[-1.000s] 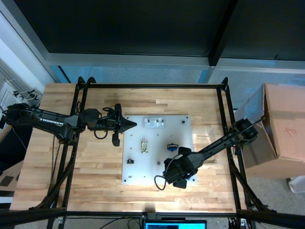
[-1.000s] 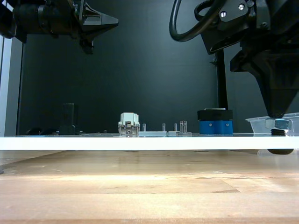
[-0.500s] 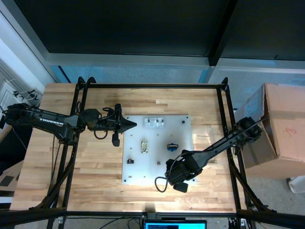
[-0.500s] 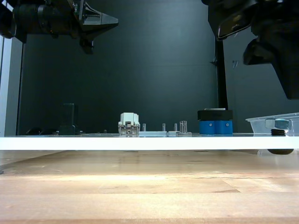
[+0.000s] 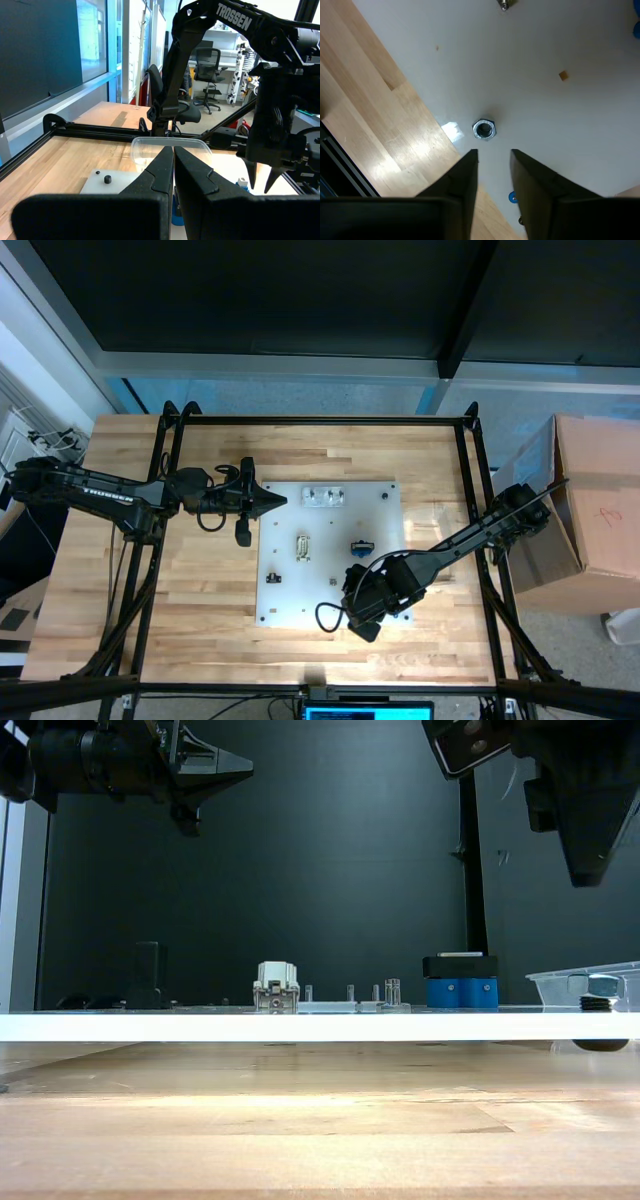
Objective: Unfasten the M12 nut and place it in the container
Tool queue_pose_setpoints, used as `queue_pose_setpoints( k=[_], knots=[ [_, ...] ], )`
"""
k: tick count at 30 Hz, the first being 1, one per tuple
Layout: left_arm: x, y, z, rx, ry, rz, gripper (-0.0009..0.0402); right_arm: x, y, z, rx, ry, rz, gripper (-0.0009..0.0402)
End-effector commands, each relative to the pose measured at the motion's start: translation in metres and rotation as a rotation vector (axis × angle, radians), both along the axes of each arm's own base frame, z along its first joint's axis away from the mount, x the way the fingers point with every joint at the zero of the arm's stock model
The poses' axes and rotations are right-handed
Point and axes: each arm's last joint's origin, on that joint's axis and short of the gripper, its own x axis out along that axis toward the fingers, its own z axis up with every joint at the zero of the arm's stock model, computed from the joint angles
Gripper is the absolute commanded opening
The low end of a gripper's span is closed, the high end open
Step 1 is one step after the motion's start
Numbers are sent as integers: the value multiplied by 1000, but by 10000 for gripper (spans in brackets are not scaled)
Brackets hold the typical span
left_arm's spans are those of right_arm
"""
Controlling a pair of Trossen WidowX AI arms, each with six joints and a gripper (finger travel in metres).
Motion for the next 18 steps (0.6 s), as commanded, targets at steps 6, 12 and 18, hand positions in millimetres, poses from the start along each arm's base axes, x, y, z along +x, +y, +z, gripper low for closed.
queue_pose_setpoints(
  k=[6, 12, 18],
  knots=[
    [0, 0, 0, 0, 0, 0, 0, 9, -4, -8, -4, 4, -38, 185],
    [0, 0, 0, 0, 0, 0, 0, 13, -3, -16, -12, 16, -32, 230],
    [0, 0, 0, 0, 0, 0, 0, 16, -2, -24, -11, 15, -35, 240]
  ],
)
